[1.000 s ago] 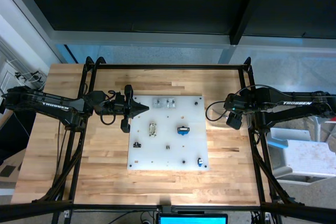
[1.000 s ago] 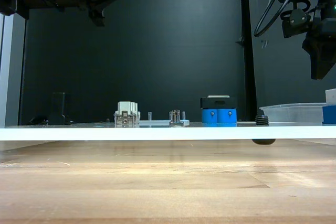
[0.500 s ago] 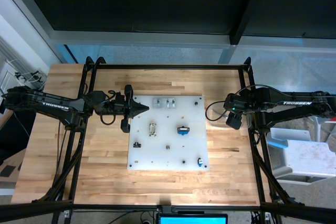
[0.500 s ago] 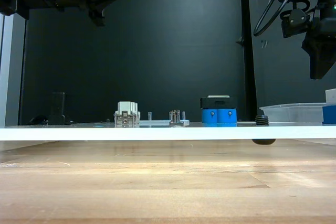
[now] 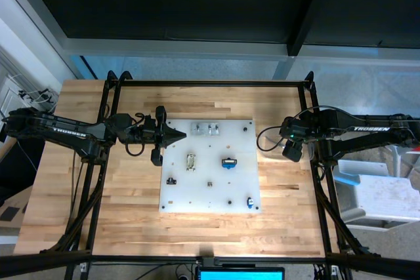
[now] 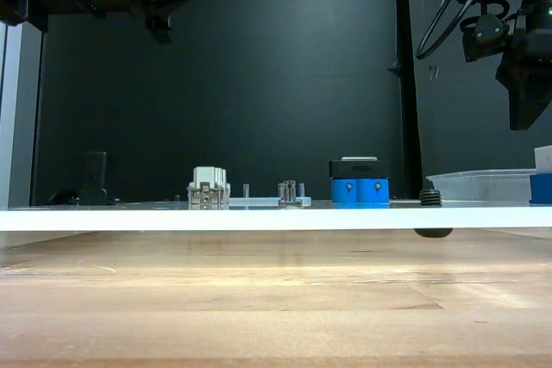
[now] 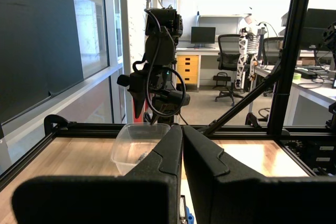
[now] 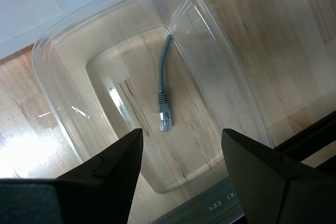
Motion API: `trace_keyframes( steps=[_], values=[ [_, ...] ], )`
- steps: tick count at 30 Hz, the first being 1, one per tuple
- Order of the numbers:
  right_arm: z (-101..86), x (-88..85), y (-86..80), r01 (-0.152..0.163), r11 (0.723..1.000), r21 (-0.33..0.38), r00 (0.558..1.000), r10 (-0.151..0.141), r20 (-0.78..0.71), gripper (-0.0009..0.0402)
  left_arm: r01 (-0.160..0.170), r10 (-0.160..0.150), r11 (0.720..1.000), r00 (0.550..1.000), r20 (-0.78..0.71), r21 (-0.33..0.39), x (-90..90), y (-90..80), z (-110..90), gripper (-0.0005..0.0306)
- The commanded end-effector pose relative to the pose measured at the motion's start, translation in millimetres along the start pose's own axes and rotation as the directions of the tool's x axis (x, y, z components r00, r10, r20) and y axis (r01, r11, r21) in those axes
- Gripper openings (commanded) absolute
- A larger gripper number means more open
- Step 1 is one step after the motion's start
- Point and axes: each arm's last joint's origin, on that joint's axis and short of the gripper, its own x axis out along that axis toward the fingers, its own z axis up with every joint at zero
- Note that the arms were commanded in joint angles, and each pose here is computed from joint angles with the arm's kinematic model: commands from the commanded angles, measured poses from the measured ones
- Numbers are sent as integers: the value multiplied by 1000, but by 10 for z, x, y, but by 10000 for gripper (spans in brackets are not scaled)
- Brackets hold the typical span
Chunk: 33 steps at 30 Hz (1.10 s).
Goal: Remove the rj45 connector and place it in the container
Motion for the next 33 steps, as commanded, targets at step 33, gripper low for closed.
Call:
trace_keyframes(
  steps=[33],
  values=[
    [34,-1,13,-13,1000,10,999,13,34,208,0,0,1000,1000,0,0,1,0,0,0]
  ],
)
